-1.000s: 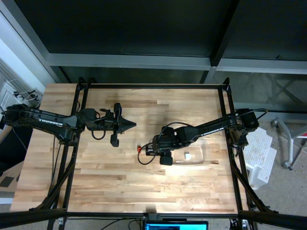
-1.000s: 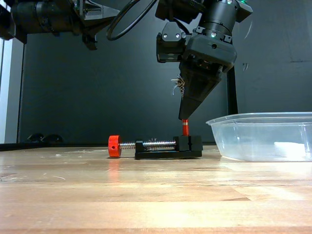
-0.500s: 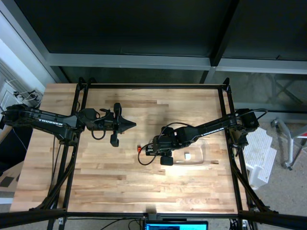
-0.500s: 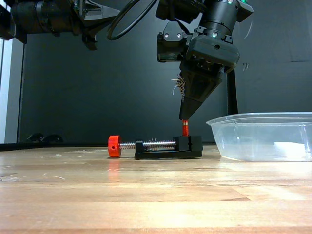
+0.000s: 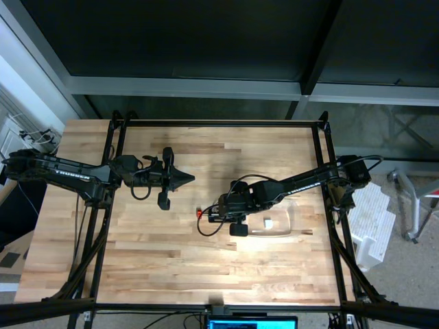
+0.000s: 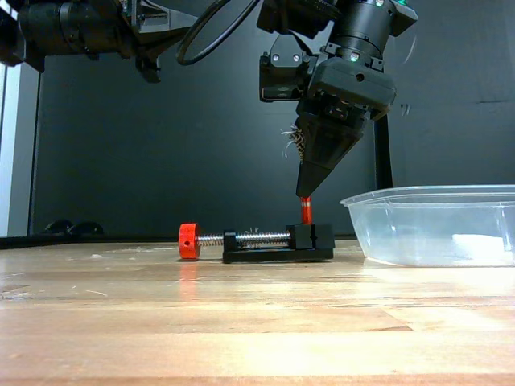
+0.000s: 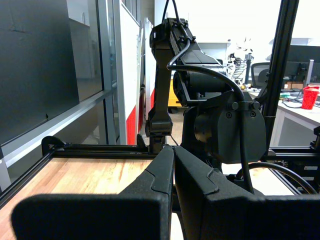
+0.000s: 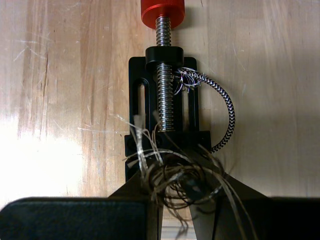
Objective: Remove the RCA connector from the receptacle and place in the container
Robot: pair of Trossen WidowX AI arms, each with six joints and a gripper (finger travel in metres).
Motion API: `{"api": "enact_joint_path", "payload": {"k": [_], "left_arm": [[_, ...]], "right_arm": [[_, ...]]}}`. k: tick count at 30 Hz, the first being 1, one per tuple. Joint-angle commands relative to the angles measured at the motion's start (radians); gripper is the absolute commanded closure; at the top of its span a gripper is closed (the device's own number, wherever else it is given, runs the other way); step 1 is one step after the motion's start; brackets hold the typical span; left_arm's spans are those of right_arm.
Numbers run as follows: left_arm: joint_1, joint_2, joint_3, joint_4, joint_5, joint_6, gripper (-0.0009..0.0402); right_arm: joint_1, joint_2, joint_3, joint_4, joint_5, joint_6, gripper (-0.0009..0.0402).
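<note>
Black arms [image 5: 62,171], looped cables [image 6: 201,40]; left end effector [image 5: 190,179], right end effector [image 6: 305,191] tapered.

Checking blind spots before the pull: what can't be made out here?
Right wrist view: frayed strands hide the RCA connector below the right gripper, over the receptacle.
High view: the connector is too small, under the right arm.
Low view: the container is cut off at the edge.
Left wrist view: from the left gripper, parked above the table's left, no task things show.

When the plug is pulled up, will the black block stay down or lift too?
The block looks small and loose, so it may lift with the plug. Its knob end could sag. Right tool sits at the plug's top; left tool hangs apart, shut.
</note>
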Motion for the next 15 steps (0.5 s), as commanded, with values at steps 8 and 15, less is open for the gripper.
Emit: {"api": "enact_joint_path", "payload": {"k": [8,15], "left_arm": [[0.0,0.0,0.0,0.0,0.0,0.0,0.0393],[0.0,0.0,0.0,0.0,0.0,0.0,0.0393]], "right_arm": [[-0.001,0.0,0.0,0.0,0.0,-0.006,0.0392],[-0.001,-0.016,0.0,-0.003,0.0,-0.007,0.0393]]}}
